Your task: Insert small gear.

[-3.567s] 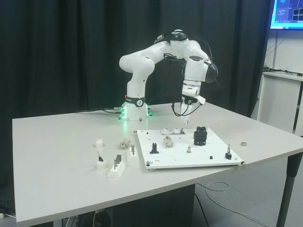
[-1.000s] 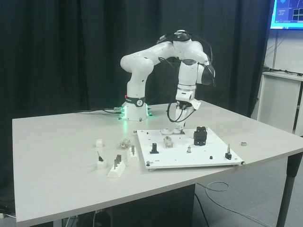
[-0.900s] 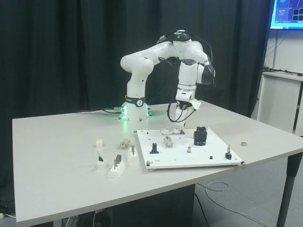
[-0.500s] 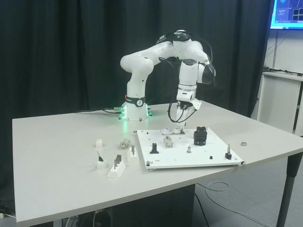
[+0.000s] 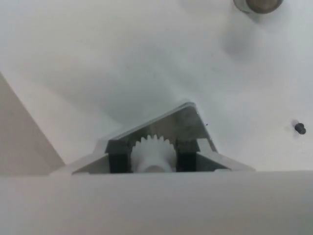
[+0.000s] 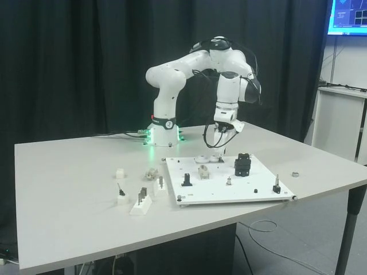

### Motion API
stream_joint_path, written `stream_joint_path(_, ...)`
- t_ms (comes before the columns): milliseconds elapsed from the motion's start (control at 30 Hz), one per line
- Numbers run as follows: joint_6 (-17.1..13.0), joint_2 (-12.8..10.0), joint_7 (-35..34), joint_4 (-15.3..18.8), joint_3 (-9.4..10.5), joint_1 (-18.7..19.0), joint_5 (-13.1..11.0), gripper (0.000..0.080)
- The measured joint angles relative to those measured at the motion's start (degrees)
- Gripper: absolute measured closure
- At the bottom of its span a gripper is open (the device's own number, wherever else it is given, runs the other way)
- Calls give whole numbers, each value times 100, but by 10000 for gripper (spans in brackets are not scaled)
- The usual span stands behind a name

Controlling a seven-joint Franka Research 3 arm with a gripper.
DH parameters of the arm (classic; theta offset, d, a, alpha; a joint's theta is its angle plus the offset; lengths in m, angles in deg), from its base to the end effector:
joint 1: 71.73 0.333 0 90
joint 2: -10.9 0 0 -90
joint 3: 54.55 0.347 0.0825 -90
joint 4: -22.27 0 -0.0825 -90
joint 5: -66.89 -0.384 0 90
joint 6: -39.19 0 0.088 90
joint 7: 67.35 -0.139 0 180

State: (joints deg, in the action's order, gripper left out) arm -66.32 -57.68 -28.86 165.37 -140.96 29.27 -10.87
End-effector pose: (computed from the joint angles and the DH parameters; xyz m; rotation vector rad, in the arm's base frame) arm 0.4127 0.1094 0.1994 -3.1226 0.0176 0.1039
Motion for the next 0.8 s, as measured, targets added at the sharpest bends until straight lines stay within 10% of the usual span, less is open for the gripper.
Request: stream_joint_path(800, 57, -1, 25, 18, -1, 7, 25, 609)
